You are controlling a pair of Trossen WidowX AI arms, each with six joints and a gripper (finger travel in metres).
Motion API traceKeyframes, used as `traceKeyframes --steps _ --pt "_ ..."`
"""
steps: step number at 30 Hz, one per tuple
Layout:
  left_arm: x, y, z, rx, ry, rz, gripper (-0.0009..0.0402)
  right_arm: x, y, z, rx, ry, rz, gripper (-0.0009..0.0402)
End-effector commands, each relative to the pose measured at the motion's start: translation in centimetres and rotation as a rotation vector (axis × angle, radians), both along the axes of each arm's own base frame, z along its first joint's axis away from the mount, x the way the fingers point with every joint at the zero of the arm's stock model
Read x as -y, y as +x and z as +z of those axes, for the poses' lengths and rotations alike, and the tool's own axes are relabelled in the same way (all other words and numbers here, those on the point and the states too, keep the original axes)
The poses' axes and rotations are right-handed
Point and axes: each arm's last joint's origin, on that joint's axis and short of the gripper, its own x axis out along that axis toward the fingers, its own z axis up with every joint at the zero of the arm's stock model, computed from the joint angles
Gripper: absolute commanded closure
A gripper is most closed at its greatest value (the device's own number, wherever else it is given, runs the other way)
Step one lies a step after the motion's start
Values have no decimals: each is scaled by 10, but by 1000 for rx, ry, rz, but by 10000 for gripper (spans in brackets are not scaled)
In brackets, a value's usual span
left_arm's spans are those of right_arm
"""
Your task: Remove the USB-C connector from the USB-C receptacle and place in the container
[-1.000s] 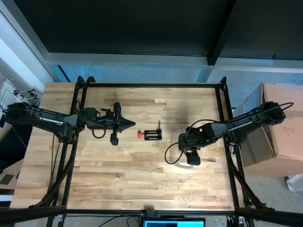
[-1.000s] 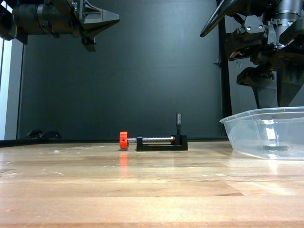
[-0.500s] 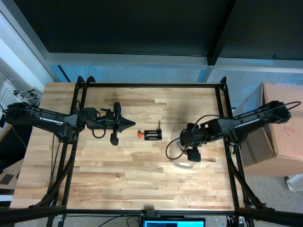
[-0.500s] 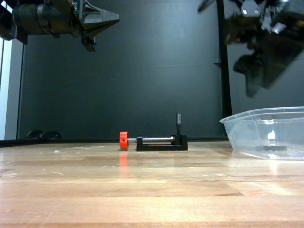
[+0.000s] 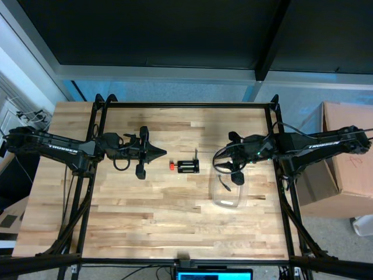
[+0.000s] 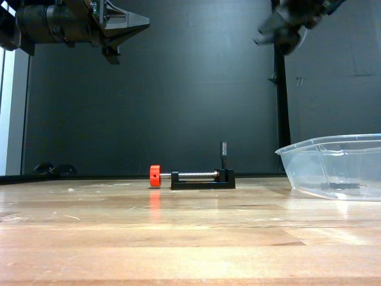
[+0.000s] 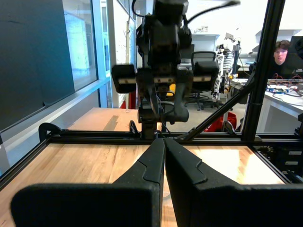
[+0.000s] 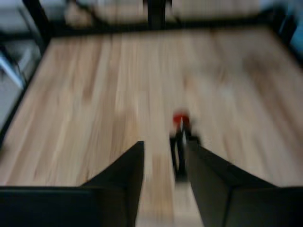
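Near worktop (image 5: pixel 145 210) right edge: USB-C connector (image 6: pixel 341 186) lies free in container (image 6: pixel 309 164) | right tool (image 8: pixel 163 151) released (empty), high beside container | left tool (image 7: pixel 164 140) clenched, high toward left edge

Right tool (image 6: pixel 272 27) blurred, left tool (image 6: pixel 141 24) cropped at low view's top edge; dark contents of container (image 6: pixel 309 150) indistinct.

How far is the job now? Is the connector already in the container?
Done: the USB-C connector lies free in the container. In hand: nothing; the right gripper is open, high above the container's far edge; the left gripper is shut, high left of the vise. Left: nothing visible.
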Motion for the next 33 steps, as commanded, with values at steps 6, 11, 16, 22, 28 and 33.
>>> traceKeyframes --steps 6,11,16,22,28,33 --pt "0 0 0 0 0 0 393 17 -4 -3 282 -14 34 387" --pt "0 0 0 0 0 0 393 26 -7 -11 408 -17 8 395" --pt "0 0 0 0 0 0 393 27 -8 -22 475 -16 8 393" --pt "0 0 0 0 0 0 393 27 -10 -30 519 -17 9 394" --pt "0 0 0 0 0 0 393 27 -15 -43 537 -15 6 393" --pt "0 0 0 0 0 0 393 26 -17 -49 536 9 22 393"
